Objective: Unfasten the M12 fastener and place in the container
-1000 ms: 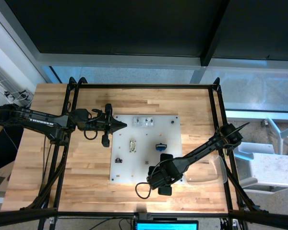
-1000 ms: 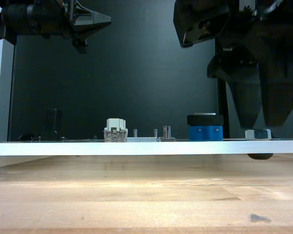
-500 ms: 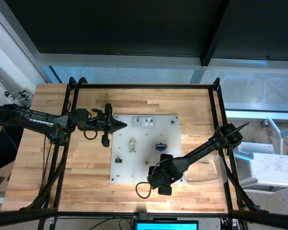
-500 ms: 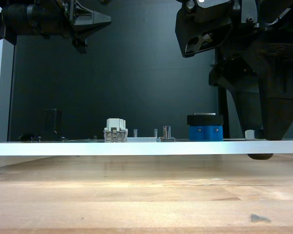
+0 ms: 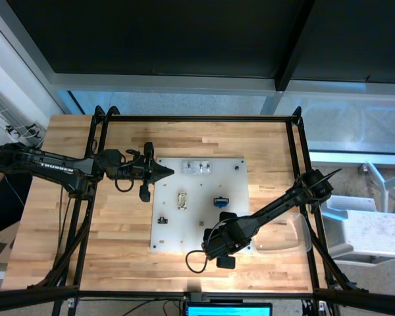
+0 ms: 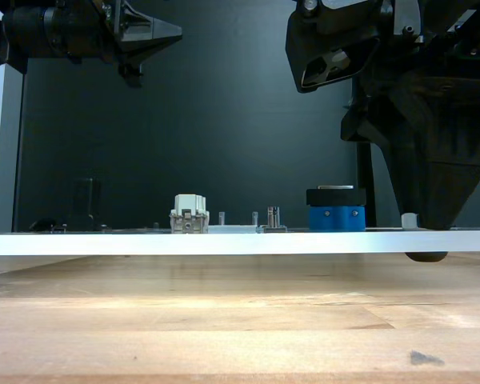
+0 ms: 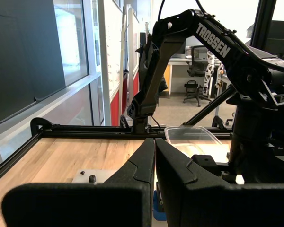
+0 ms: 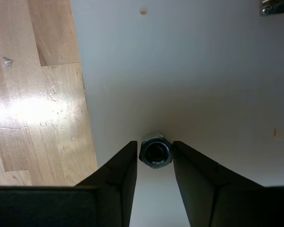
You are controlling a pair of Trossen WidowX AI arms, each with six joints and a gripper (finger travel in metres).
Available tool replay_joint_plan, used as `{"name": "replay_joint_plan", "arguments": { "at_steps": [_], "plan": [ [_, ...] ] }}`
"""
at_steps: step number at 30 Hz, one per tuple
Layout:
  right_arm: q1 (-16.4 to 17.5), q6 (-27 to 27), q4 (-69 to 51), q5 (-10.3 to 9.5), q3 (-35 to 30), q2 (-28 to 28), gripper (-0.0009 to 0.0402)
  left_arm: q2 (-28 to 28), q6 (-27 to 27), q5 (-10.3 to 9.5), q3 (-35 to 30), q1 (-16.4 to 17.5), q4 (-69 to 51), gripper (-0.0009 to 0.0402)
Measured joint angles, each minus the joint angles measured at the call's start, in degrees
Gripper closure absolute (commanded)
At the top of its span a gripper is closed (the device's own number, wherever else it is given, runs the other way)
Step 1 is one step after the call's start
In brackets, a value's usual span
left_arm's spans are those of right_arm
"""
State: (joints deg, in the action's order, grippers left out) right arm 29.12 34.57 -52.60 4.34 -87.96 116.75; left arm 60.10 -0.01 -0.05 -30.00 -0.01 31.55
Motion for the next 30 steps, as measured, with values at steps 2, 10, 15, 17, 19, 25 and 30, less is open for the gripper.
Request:
{"name": "replay_joint_plan", "arguments": {
  "at_steps": [2,10,15,17,19,25,30],
  "plan": [
    [0.0,0.0,0.0,-0.02,0.0,0.0,0.0320,0.0,0.0,0.00,0.0,0.0,0.0,0.0393],
    [0.0,-5.0,0.0,0.02,0.0,0.0,0.0362,0.0,0.0,0.02,0.0,0.0,0.0,0.0393],
    [0.0,-18.1,0.4,0.02,0.0,-0.1,0.0383,0.0,0.0,0.02,0.0,0.0,0.0,0.0393],
    [0.0,-23.9,0.6,0.07,0.0,-0.1,0.0387,0.0,0.0,0.02,0.0,0.0,0.0,0.0393],
    [0.0,-29.7,0.7,0.11,0.0,-0.2,0.0390,0.0,0.0,0.02,0.0,0.0,0.0,0.0393],
    [0.1,-45.2,0.6,0.28,0.0,-0.3,0.0391,0.0,0.0,0.02,0.0,0.0,0.0,0.0393],
    [0.1,-53.1,0.6,0.35,0.0,-0.3,0.0391,0.0,0.0,0.02,0.0,0.0,0.0,0.0393]
  ]
}}
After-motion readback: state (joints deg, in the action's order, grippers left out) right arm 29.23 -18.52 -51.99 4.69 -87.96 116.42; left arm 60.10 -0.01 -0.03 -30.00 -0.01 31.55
